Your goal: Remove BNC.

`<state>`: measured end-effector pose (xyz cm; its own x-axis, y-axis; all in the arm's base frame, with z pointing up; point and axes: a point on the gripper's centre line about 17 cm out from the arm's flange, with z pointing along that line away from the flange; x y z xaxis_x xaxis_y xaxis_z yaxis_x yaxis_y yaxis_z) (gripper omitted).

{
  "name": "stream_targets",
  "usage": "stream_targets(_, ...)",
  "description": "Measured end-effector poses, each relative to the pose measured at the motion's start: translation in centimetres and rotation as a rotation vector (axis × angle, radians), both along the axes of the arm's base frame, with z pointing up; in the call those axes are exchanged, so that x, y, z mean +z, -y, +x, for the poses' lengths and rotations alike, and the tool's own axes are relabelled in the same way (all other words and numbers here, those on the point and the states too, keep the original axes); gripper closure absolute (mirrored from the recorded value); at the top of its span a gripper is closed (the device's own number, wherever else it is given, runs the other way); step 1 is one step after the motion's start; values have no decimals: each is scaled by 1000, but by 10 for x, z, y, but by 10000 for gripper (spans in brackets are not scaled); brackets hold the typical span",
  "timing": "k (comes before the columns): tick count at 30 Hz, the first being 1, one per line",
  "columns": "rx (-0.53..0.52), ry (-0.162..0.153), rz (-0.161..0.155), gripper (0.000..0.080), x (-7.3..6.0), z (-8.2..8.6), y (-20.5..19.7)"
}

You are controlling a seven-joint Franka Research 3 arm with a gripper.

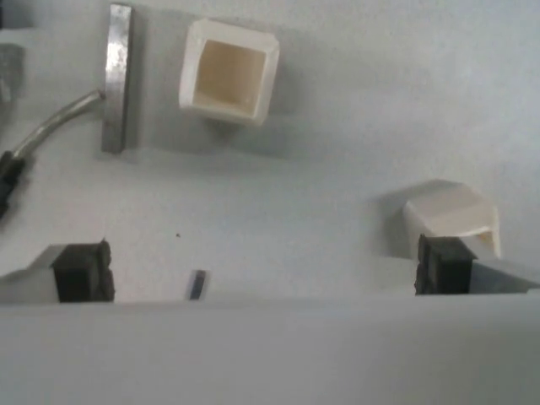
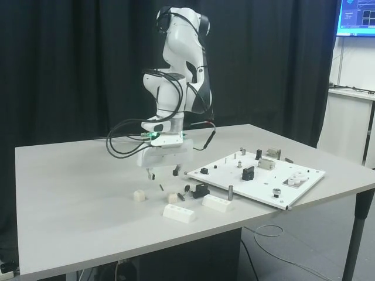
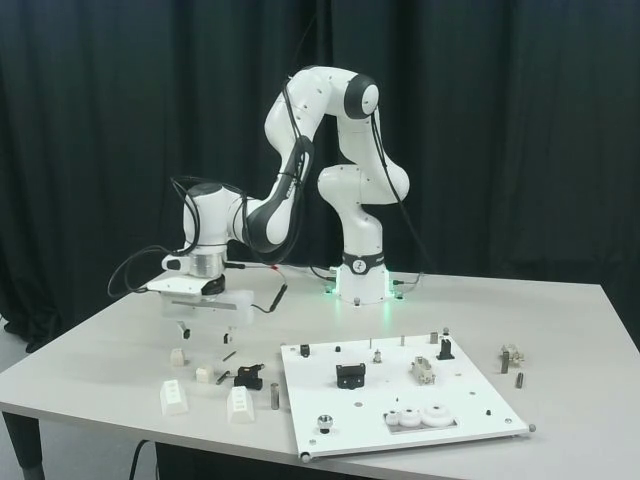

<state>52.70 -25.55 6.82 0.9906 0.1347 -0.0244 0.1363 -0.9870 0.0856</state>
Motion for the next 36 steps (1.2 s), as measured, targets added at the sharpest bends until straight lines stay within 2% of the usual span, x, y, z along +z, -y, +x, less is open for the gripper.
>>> stream_targets(4, -3, -14, 15, 3, -2, -3, -7)
stream_targets(9, -83, -23, 59, 3, -6, -6, -23)
stream_targets(17, -160, -74, 135, 3, -7, -14, -65)
stream_targets(21, -196, -102, 161, 3, -4, -19, -88)
stream_targets(29, -255, -151, 193, 3, 3, -31, -137)
stream_targets(36, -299, -182, 205, 3, 7, -47, -184)
